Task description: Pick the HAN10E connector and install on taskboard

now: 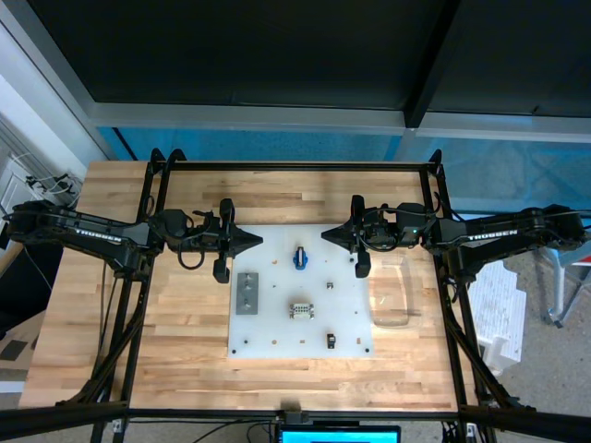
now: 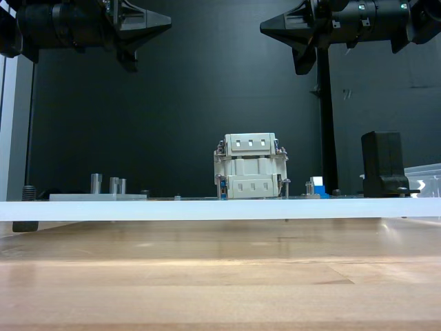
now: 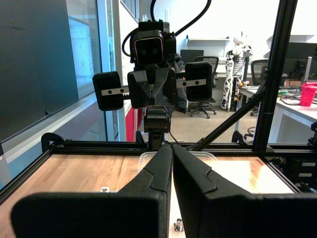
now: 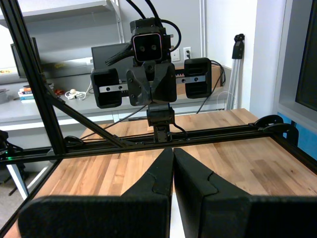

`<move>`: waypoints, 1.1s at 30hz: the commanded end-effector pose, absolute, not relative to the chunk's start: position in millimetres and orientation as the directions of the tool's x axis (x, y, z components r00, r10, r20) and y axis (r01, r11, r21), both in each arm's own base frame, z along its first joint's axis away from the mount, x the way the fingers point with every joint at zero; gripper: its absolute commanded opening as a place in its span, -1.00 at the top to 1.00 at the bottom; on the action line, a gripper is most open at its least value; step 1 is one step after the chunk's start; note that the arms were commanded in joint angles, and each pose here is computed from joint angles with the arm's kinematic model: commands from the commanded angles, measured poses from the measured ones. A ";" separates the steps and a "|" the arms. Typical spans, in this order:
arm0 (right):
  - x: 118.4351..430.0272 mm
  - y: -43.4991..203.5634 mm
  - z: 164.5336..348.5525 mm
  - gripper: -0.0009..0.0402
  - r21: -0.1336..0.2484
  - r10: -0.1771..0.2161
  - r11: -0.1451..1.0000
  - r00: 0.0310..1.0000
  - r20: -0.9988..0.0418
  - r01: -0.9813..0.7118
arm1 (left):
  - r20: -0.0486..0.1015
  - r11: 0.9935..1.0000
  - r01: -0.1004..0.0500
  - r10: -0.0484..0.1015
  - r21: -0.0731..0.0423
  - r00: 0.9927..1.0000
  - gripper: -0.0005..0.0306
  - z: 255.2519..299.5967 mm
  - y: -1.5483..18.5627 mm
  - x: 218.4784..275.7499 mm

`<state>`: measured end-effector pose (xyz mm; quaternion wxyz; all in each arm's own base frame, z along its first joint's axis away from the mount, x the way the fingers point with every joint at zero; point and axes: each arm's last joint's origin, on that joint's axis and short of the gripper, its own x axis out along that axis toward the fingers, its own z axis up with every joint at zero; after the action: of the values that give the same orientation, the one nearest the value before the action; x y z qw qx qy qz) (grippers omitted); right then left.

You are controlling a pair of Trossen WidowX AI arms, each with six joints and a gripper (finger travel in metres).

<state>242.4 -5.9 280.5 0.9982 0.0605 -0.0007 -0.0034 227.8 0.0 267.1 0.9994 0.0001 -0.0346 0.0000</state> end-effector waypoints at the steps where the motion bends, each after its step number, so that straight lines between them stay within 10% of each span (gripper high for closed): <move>1: 242.5 -5.8 280.6 0.96 0.122 -0.007 0.992 1.000 0.001 0.007 | 0.070 1.000 0.000 0.000 0.000 0.998 0.96 267.2 0.0 227.9; 33: 242.5 -5.8 279.3 0.96 0.123 -0.007 0.992 1.000 -0.012 0.008 | 0.070 1.000 0.000 0.000 0.000 0.998 0.96 267.2 0.0 227.9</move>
<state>242.4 -5.9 279.2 0.9981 0.0612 0.0063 -0.0040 227.9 0.0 267.3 0.9994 -0.0001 -0.0350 0.0002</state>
